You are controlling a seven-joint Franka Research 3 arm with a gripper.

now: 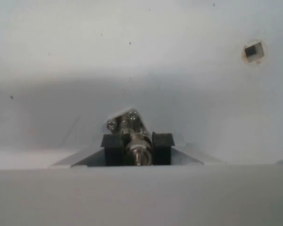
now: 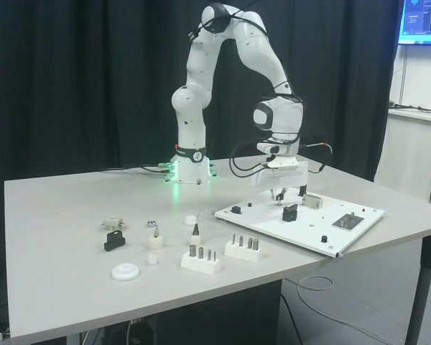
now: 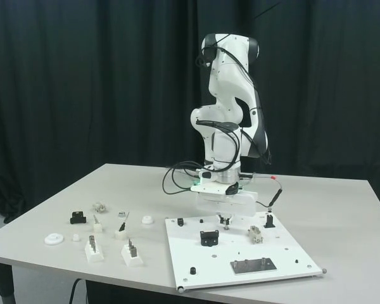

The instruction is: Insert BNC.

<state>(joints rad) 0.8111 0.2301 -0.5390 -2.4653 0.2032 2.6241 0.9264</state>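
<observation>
Gripped between black fingers, seen closest in the wrist view: BNC, metal, pointing down at white board. Closed on the plug from both sides, with a small screwed bracket just beyond. Hanging low over the board's far part in both room views, gripper just above the surface, near a black block. Probably at the approach step, insertion not yet done; socket itself not made out. Next calls for lining the plug over its socket, descending straight, then likely a twist to lock. Loose parts well apart on worktop
</observation>
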